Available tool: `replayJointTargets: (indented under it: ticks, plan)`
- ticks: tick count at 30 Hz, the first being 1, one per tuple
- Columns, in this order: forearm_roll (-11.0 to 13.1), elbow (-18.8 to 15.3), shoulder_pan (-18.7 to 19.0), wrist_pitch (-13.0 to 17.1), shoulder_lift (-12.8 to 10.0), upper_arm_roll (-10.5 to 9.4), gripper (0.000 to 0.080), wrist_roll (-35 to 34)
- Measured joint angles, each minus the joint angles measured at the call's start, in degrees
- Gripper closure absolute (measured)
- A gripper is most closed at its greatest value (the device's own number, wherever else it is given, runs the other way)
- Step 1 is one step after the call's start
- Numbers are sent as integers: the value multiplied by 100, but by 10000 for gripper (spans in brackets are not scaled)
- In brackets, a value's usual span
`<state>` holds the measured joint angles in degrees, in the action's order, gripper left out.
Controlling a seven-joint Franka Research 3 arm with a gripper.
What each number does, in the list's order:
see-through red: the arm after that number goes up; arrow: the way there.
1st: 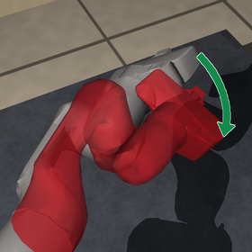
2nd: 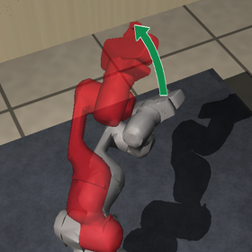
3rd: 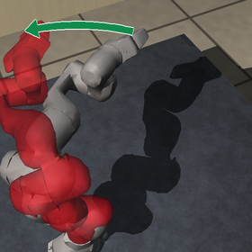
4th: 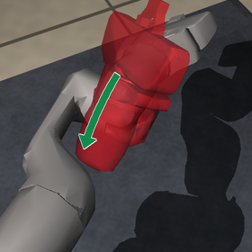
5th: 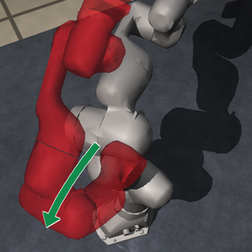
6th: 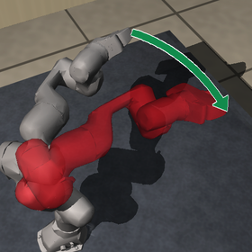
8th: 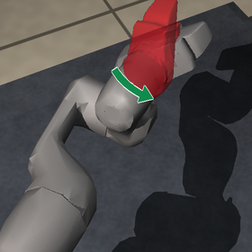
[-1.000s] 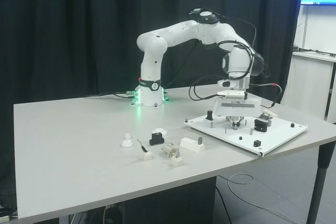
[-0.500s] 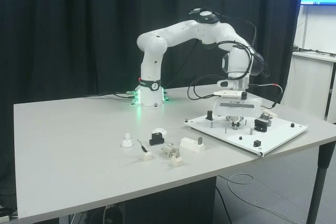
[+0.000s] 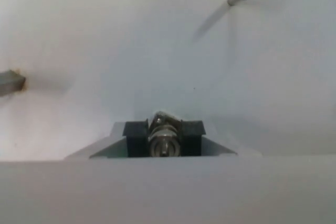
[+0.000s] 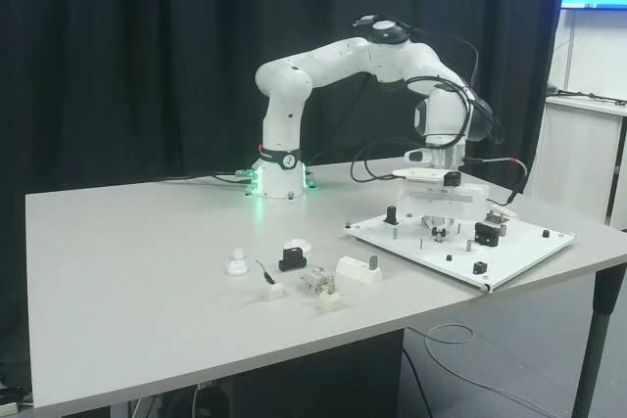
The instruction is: Insert BNC.
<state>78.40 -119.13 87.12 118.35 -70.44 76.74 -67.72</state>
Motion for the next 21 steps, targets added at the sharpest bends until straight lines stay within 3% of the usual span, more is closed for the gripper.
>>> replayJointTargets:
  ticks: [21]
  plan:
    - [-186, 90, -31, -50, -14, -4, 679, -1813]
